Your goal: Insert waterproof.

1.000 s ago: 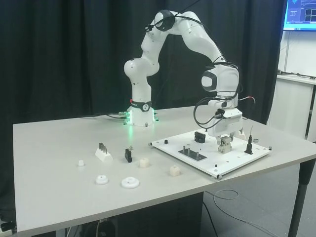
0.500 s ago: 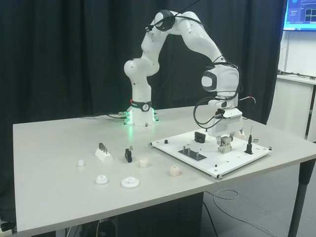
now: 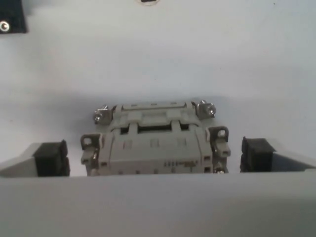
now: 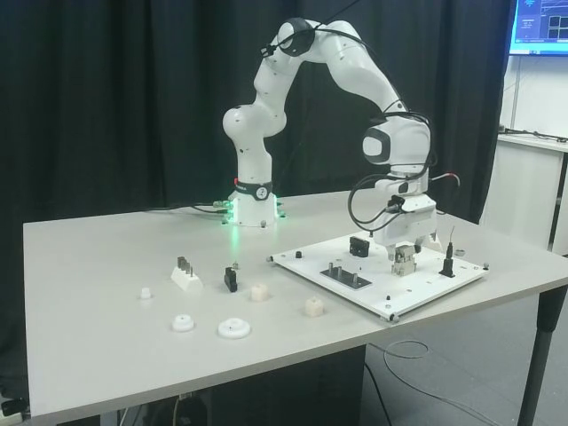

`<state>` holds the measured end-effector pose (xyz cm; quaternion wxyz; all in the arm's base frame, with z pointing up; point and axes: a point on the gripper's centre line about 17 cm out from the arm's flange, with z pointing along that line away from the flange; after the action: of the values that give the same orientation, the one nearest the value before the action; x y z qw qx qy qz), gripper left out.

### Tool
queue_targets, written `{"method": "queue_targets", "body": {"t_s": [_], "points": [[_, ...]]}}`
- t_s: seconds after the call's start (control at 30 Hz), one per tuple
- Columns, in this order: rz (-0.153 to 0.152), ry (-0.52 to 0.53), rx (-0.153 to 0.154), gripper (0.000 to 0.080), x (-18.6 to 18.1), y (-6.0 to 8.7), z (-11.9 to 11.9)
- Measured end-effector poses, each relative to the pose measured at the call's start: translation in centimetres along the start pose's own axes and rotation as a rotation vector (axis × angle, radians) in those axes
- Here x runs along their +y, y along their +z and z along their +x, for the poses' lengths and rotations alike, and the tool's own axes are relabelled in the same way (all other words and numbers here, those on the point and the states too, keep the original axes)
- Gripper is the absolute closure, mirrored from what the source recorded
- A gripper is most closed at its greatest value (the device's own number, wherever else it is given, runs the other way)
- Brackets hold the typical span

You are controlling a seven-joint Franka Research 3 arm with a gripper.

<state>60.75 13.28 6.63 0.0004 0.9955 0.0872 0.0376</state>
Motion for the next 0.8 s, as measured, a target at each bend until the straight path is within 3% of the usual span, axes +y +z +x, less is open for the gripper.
{"method": "queue_targets", "body": {"t_s": [0.2, 0.53, 0.8], "points": [[0.006, 0.002, -0.021, 0.0036, 0.0, -0.9, 0.1], [0.015, 0.022, -0.061, 0.0003, 1.0, -3.9, 0.3], [-0.001, 0.035, -0.068, 0.0003, 2.9, -4.8, 0.2]]}}
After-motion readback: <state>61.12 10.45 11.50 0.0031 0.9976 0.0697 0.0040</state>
